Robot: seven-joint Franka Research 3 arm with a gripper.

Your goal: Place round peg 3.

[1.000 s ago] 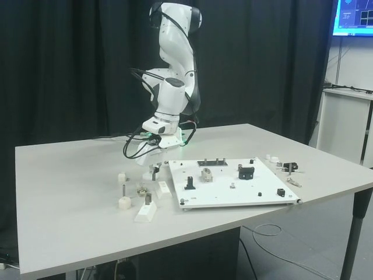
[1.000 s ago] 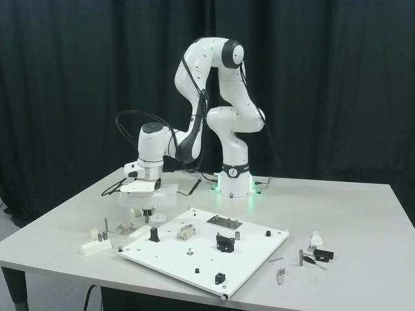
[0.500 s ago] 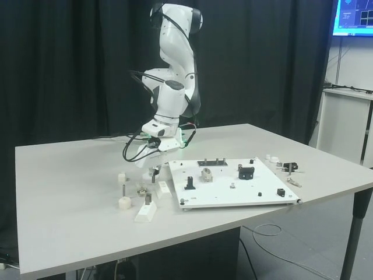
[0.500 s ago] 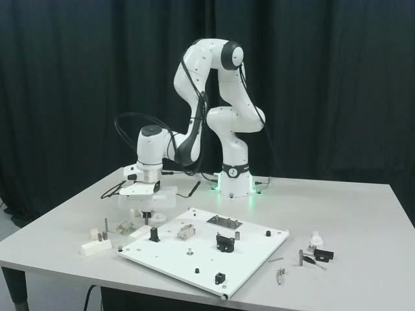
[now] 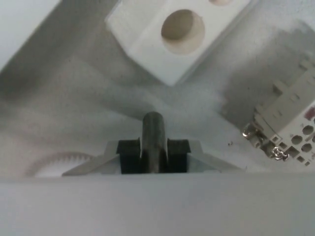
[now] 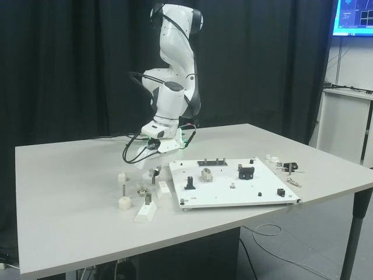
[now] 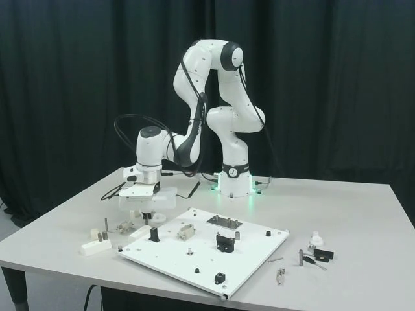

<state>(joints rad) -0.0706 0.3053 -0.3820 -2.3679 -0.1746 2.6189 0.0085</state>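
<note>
- Round peg 3 (image 5: 153, 140), a dark grey metal cylinder, sits upright between the two black fingertip pads (image 5: 129, 153), which are closed narrowly on its sides; the wrist view shows it clamped with its top end free.
- The gripper (image 6: 155, 172) hangs above the grey table (image 6: 70, 192), just off the left edge of the white assembly board (image 6: 233, 195), so the peg is in the air and touches nothing below it.
- Under the gripper in the wrist view lie a white block with a round hole (image 5: 178, 35), empty, a multi-pin connector (image 5: 290, 125) and part of a white gear (image 5: 56, 164).
- Judged from this, the pick-up is done: the peg is out of its holder and carried.
- What is left is the whole placing part: travel right over the board, alignment above the matching hole, descent, release.
- Which board hole is meant for this peg cannot be told; several small fixtures and pegs stand on the board, and the black bracket (image 7: 225, 244) sits near its middle.
- On the near left of the table a white holder block (image 6: 145, 212) with another peg is untouched.
</note>
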